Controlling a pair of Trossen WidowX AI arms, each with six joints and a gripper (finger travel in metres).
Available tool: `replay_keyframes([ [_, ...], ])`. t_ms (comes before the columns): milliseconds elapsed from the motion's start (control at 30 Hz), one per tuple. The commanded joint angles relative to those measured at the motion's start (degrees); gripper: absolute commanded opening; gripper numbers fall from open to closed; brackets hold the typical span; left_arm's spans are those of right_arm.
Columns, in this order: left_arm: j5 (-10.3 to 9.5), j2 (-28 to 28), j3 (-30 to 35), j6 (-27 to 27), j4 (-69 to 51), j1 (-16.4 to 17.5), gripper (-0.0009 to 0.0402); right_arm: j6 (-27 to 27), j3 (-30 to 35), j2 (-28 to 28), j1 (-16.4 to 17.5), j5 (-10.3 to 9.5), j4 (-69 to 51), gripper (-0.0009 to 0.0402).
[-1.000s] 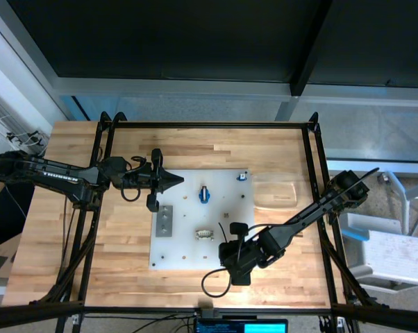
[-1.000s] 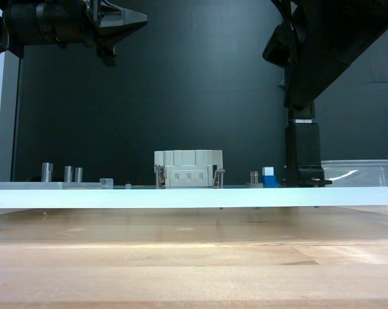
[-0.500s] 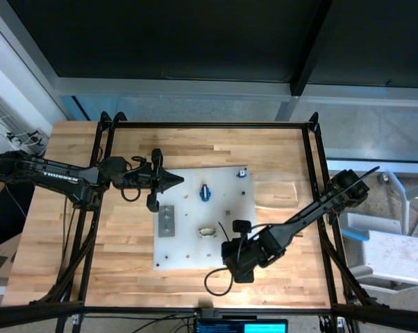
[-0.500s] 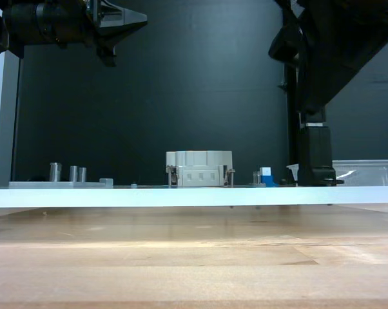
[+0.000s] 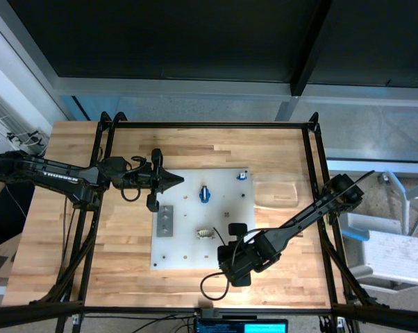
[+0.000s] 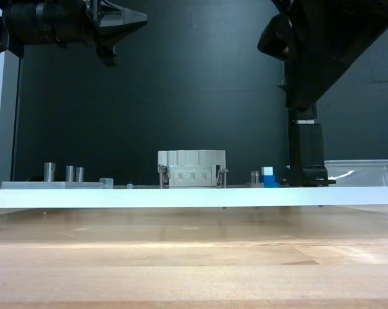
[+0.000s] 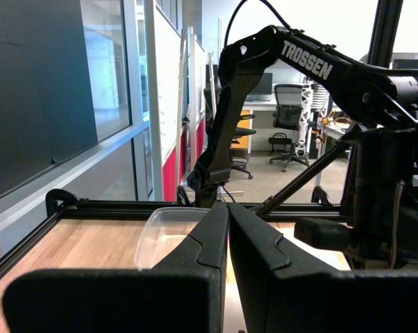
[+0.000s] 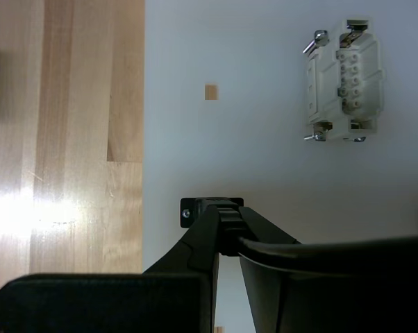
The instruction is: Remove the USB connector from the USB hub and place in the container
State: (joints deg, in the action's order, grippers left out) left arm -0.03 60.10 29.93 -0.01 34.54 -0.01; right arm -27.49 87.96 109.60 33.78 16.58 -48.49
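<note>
My right gripper [image 8: 225, 232] points straight down at the near right part of the white board [image 5: 188, 253] and is shut on the USB connector [image 8: 226, 210], a small black plug. The plug sits against the USB hub [image 8: 189, 211], a little black block near the board's edge. From above, the right gripper [image 5: 228, 258] covers both. From table height its fingers [image 6: 307, 154] reach down to the board. The container [image 5: 275, 194], a shallow pale tray, lies on the wood just right of the board. My left gripper [image 5: 173, 180] hovers shut above the board's far left corner.
On the board stand a blue upright connector [image 5: 205, 194], a beige multi-pin connector [image 5: 207, 234] and a grey block with holes [image 5: 166, 222]. A black frame [image 5: 313, 166] rings the table. A loose black cable [image 5: 212, 284] loops off the right wrist.
The board slid slightly right with the right gripper half a second ago and has now slid back left. The right gripper stays shut on the plug. The left arm has not moved.
</note>
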Motion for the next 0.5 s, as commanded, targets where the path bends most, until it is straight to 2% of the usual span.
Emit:
replay_keyframes([
  [33, 0.0, 0.0, 0.0, 0.0, 0.0, 0.0, 0.0, 1.0, 1.4, 0.7, -0.2, -0.31, -1.5, 0.0],
  [200, 0.0, 0.0, 0.0, 0.0, 0.0, 0.0, 0.0, 0.9, 1.5, 0.6, -0.2, 0.44, -1.8, 0.0],
  [267, 0.0, 0.0, 0.0, 0.0, 0.0, 0.0, 0.0001, 0.2, 1.1, 0.0, 0.0, 1.79, -1.4, 0.0],
  [500, -0.02, 0.0, 0.0, 0.0, 0.0, 0.0, 0.0001, -2.8, -4.5, -3.6, 1.2, 2.56, 3.8, 0.0],
])
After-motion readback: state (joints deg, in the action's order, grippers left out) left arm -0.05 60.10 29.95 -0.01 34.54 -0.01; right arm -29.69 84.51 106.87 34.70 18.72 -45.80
